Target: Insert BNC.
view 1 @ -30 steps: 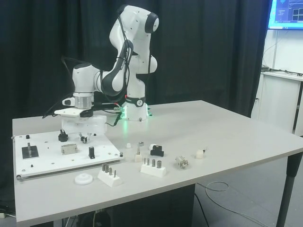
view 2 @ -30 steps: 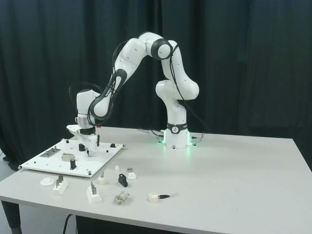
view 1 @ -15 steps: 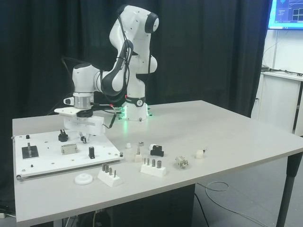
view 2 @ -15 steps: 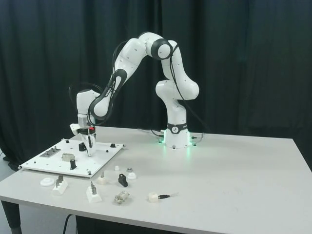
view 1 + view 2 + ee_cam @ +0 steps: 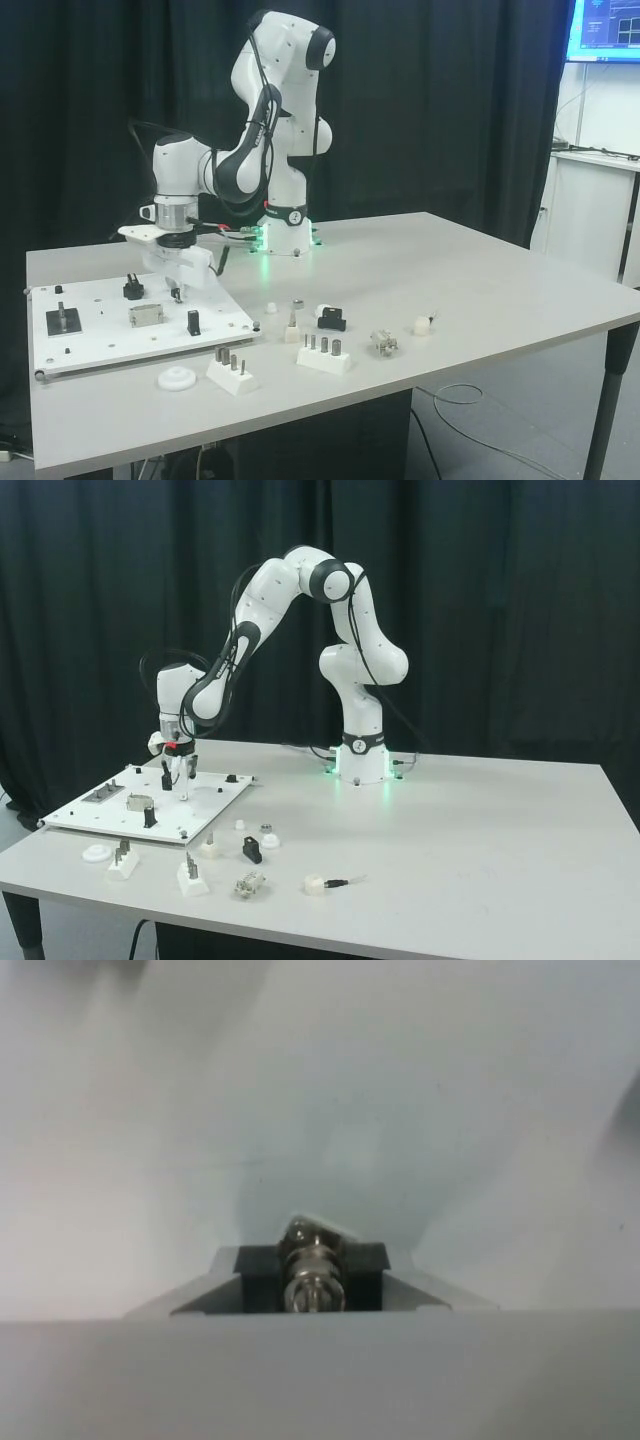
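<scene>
A: What is the biggest thing there?
B: The grey counter. The white Franka arm is bolted at its far side, with a green glow at the base. From there it bends over the flat white square assembly board, which lies on the counter at the end away from the arm's base.

A: And on the board?
B: A black block with an upright metal post sits near the board's outer edge, a small grey metal box near its middle, and a short black upright piece just beside that box. A black round-topped fitting stands toward the board's back edge.

A: Where is the gripper?
B: The gripper hangs point-down over the board, just beside the black fitting. In the second room view the gripper sits low above the board's surface.

A: What are the fingers doing?
B: They pinch the metal BNC connector; in the wrist view its ridged barrel shows held in a black clamp, above the board's pale surface.

A: And off the board?
B: Along the board's near edge lie a white toothed wheel, two white pin holders with grey pegs, a small black bracket and a small white plug.
</scene>
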You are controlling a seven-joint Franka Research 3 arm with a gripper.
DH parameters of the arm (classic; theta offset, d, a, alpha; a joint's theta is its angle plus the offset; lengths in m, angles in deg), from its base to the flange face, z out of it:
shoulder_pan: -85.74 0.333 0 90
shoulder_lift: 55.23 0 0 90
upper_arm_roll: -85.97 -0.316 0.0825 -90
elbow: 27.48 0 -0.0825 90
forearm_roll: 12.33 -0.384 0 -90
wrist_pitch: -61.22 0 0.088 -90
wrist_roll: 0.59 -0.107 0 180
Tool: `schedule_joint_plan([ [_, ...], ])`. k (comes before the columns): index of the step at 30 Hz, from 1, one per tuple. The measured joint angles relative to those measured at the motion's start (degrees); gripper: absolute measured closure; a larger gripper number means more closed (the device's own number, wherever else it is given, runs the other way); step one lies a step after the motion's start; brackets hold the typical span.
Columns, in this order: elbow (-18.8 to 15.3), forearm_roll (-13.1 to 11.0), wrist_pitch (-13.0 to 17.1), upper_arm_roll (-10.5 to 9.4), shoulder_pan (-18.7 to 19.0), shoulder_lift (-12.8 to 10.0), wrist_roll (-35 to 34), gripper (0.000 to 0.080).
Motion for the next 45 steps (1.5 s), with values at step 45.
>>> schedule_joint_plan([
  [45, 1.67, -0.06, -0.50, 0.54, -0.03, 0.49, -20.66, 0.0490],
])
